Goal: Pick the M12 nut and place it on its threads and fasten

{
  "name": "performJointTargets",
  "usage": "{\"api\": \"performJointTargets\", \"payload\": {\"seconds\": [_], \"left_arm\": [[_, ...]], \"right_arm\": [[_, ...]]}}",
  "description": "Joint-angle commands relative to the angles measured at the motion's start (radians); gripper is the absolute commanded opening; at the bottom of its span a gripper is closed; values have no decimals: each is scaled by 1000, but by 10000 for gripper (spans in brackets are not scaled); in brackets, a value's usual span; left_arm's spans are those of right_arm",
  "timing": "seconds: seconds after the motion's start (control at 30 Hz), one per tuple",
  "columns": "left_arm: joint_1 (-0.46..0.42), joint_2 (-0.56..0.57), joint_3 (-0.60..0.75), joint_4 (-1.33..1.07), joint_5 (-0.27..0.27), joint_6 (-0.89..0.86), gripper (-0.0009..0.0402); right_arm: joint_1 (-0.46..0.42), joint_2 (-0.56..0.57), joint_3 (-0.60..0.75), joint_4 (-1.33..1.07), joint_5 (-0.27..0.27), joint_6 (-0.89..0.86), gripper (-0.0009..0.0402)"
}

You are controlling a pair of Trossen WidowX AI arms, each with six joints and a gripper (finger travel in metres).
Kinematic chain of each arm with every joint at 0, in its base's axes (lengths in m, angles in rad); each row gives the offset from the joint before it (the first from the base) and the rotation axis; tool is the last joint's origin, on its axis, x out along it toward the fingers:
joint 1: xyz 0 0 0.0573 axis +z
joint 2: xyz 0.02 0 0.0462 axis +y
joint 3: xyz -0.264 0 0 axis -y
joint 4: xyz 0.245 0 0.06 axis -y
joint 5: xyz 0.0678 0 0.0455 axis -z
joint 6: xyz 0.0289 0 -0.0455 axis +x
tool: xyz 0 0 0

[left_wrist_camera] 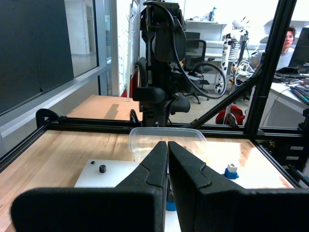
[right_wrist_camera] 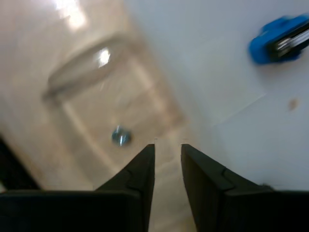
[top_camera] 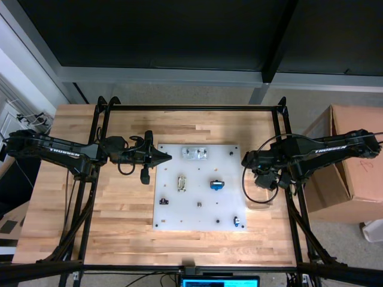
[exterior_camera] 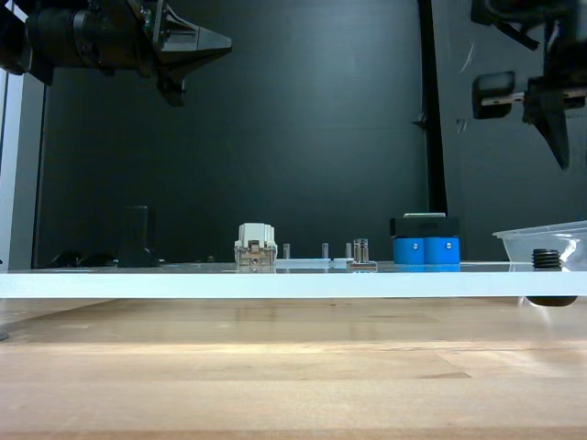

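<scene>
The small silver nut point(right_wrist_camera: 120, 136) lies free on the floor of the clear tray point(right_wrist_camera: 87, 82), just right of the white board point(top_camera: 197, 203). My right gripper point(right_wrist_camera: 168, 145) hangs above that tray, pointing down, open with a narrow gap and nothing between its fingers; it is high over the table's right side point(exterior_camera: 555, 137). The black ribbed stud point(exterior_camera: 548, 259) stands bare, its ribs showing. My left gripper point(top_camera: 167, 157) hovers at the board's far left edge, high above it point(exterior_camera: 225, 38), shut and empty point(left_wrist_camera: 168, 144).
On the board stand a blue block point(top_camera: 216, 184), a grey connector point(top_camera: 181, 183), a silver fitting point(top_camera: 195, 154) and a small blue-and-white part point(top_camera: 237, 221). The clear tray point(top_camera: 258, 202) rests on the wood. A cardboard box point(top_camera: 353, 161) stands off the table's right edge.
</scene>
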Motion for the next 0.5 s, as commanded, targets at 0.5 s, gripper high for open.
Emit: {"api": "performJointTargets", "payload": {"seconds": [0.5], "left_arm": [[0,0,0,0,0,0,0]], "right_arm": [[125,45,-104,18,32,109,184]]}}
